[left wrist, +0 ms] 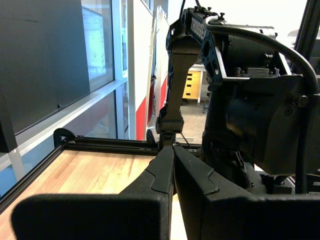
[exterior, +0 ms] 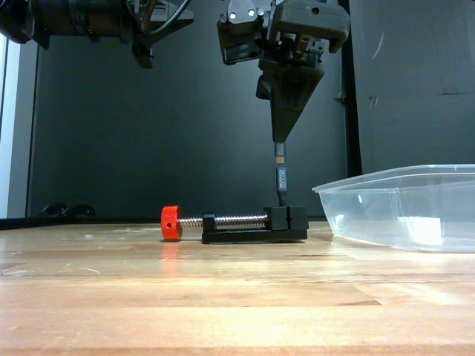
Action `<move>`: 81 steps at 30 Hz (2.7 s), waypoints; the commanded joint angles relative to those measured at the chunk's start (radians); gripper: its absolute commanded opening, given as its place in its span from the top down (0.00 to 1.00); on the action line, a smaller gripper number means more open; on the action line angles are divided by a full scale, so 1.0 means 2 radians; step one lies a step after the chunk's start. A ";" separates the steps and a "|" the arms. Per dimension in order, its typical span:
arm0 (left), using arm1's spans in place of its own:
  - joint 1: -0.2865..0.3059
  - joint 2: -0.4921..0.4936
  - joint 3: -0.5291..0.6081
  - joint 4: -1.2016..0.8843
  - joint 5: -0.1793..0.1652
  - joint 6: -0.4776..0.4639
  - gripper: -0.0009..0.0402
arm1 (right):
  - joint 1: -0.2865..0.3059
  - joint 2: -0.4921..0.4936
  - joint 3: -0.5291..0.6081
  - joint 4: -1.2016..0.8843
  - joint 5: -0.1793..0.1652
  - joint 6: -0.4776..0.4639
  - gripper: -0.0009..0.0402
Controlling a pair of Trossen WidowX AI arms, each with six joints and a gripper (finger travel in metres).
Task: Pick the usb-c connector and install on the hub
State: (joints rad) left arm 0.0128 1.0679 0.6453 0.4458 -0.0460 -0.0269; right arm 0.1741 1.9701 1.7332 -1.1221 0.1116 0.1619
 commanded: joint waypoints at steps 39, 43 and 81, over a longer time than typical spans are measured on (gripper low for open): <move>0.000 0.000 0.000 0.000 0.000 0.000 0.98 | 0.002 0.001 -0.011 0.009 -0.002 0.004 0.98; 0.000 0.000 0.000 0.000 0.000 0.000 0.98 | 0.002 0.001 -0.011 0.011 -0.002 0.004 0.98; 0.000 0.000 0.000 0.000 0.000 0.000 0.98 | 0.002 0.000 -0.011 0.011 0.000 0.004 0.74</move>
State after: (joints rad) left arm 0.0128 1.0683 0.6453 0.4454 -0.0460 -0.0273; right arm 0.1791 1.9720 1.7111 -1.1000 0.1093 0.1684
